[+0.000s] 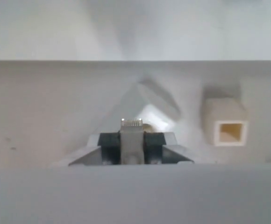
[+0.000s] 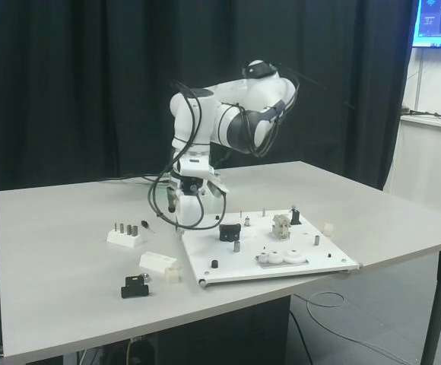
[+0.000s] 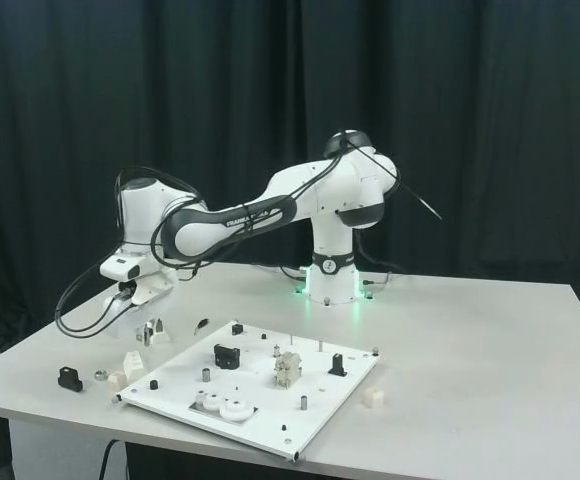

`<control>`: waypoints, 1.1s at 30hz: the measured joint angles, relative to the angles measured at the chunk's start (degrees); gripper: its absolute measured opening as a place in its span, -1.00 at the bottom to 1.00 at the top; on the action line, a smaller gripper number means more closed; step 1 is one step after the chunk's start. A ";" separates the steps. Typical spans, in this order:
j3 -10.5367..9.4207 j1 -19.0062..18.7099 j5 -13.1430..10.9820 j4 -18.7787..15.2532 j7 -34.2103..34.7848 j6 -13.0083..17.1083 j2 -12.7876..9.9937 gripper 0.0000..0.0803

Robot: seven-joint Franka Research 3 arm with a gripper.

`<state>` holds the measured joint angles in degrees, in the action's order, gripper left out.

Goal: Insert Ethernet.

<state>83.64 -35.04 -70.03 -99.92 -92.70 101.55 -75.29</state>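
Note:
In the wrist view my gripper (image 1: pixel 131 142) is shut on the Ethernet plug (image 1: pixel 131 128), whose row of metal contacts shows past the black pads (image 1: pixel 108 142). A white socket block (image 1: pixel 230 126) with a square opening lies on the pale surface, off to one side of the plug and apart from it. The plug casts a shadow on that surface, so it hangs above it. In the first room view the gripper (image 2: pixel 194 196) hovers over the table just behind the near-left corner of the white board (image 2: pixel 312 270). In the second room view the gripper (image 3: pixel 135 290) is at the table's left end.
The white board (image 3: pixel 260 400) carries pegs, black mounts and white gears. Left of it stand a white peg holder (image 2: pixel 124 236), white blocks (image 2: pixel 157 261) and a small black part (image 2: pixel 134 287). A small white cube (image 2: pixel 328 228) lies right of the board.

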 joint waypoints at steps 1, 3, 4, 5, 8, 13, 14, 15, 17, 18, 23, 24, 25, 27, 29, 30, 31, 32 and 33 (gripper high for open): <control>0.29 -0.64 0.00 -0.84 -0.19 -0.21 0.01 -0.75; 0.91 -1.92 0.00 -2.54 -0.64 -0.57 0.01 -0.75; 1.20 -2.58 0.00 -3.36 -0.88 -0.69 0.02 -0.75; 1.52 -3.30 0.00 -4.32 -1.16 -0.78 0.03 -0.75; 2.34 -5.42 0.00 -6.96 -1.74 -0.80 0.07 -0.75; 3.69 -9.09 -0.03 -11.29 -2.28 -0.78 0.17 -0.75; 3.98 -9.85 -0.04 -12.13 -2.43 -0.76 0.18 -0.75; 4.23 -10.51 -0.04 -12.88 -2.57 -0.74 0.18 -0.75; 4.72 -11.93 -0.06 -14.47 -2.73 -0.61 0.19 -0.75; 4.90 -12.59 -0.06 -15.18 -2.80 -0.48 0.22 -0.75; 5.67 -15.82 -0.07 -18.81 -3.66 0.50 0.44 -0.75; 5.81 -16.51 -0.07 -19.60 -3.84 0.72 0.52 -0.75; 5.94 -17.17 -0.07 -20.36 -3.99 0.93 0.61 -0.75; 6.16 -18.44 -0.07 -21.84 -4.26 1.45 0.79 -0.75; 6.35 -19.70 -0.08 -23.30 -4.56 1.96 0.94 -0.75; 6.45 -20.32 -0.09 -24.00 -4.74 2.21 0.98 -0.75; 6.57 -20.94 -0.09 -24.70 -4.91 2.46 1.00 -0.75; 6.69 -21.55 -0.11 -25.40 -5.05 2.66 1.02 -0.75; 6.79 -22.13 -0.12 -26.04 -5.16 2.83 1.03 -0.75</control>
<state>90.43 -57.17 -70.14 -125.95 -97.86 104.38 -74.26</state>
